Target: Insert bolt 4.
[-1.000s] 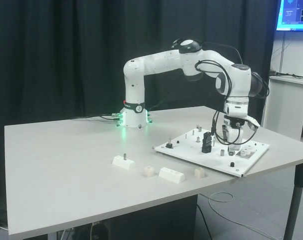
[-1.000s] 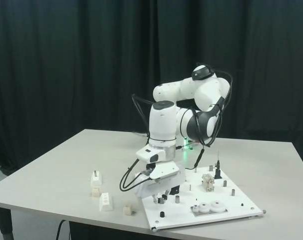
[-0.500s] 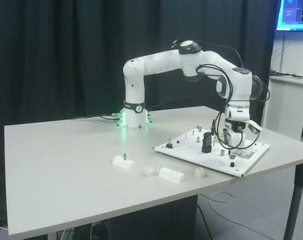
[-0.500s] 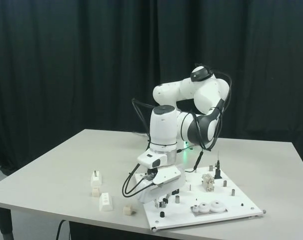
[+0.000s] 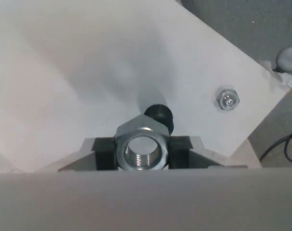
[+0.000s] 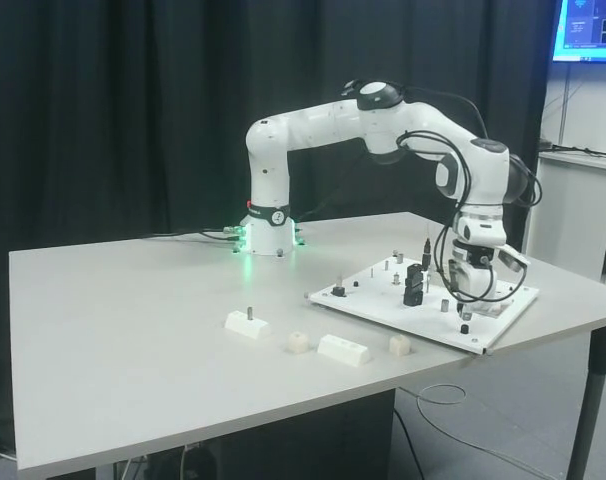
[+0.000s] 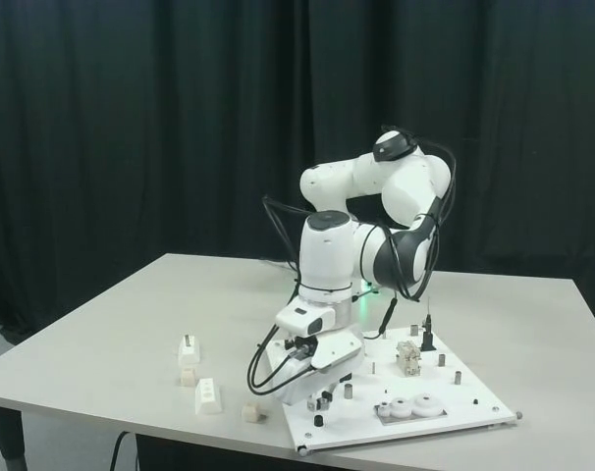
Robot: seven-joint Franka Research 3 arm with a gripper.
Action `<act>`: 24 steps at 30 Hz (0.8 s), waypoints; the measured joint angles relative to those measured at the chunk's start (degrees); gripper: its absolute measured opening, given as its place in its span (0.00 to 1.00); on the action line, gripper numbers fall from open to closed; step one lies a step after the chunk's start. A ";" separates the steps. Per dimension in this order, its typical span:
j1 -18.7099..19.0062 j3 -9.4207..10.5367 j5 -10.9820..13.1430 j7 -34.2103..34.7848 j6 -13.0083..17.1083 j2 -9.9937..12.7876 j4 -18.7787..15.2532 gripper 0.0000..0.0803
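The wrist view shows a grey hexagonal nut (image 5: 141,150) with a threaded bore clamped between the two black fingers (image 5: 103,153) of the gripper (image 5: 141,153) — not a bolt, as far as this view tells; whether a shank hangs under it is hidden. The fingers are closed on its flats, one on each side. Directly beyond it, a small black round-headed peg (image 5: 159,114) stands on the white board (image 5: 78,72), very close to the held piece but apparently not yet mated with it. A second hex-headed fastener (image 5: 228,99) is already seated near the board's corner, well apart from the gripper.

In the room views the gripper (image 6: 467,296) hangs low over the board's (image 6: 503,312) near end, close to the black peg (image 7: 318,420) by the front edge. The other posts and the black fixture (image 6: 413,284) stand farther back. Four white blocks (image 6: 343,349) lie on the grey table (image 6: 123,330) beside the board.

My judgement: the pick-up is done and the carry is nearly complete — what remains is the final alignment, the descent and the seating, then release.
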 joint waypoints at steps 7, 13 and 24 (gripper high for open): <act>-0.20 0.38 -0.29 -0.04 0.00 0.00 0.18 0.28; -0.53 0.50 -0.29 -0.04 -0.03 0.00 0.25 0.28; -1.25 1.12 -0.27 0.07 -0.03 -0.01 0.74 0.28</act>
